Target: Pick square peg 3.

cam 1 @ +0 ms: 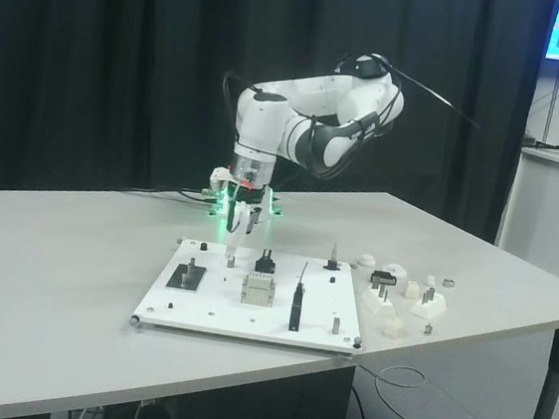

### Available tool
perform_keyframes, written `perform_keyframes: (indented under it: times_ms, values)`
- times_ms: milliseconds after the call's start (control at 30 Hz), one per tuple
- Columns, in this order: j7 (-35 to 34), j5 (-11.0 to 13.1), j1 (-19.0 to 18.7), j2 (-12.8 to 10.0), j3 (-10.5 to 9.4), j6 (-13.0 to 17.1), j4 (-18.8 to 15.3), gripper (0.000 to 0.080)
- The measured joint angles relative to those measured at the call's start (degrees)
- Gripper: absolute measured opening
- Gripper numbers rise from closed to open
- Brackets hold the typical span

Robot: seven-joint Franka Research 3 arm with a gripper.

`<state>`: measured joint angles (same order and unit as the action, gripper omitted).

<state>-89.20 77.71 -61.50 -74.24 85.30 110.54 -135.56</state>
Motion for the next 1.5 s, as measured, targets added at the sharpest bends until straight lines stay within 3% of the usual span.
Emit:
perform_keyframes:
  times_ms: [767,1500]
  values:
    - [1.71,-0.36,-1.80,0.18,1.53,2.11,0.19,0.0800]
    - [4.61,-2.66,-1.95,0.40,2.84,3.81,0.54,0.0800]
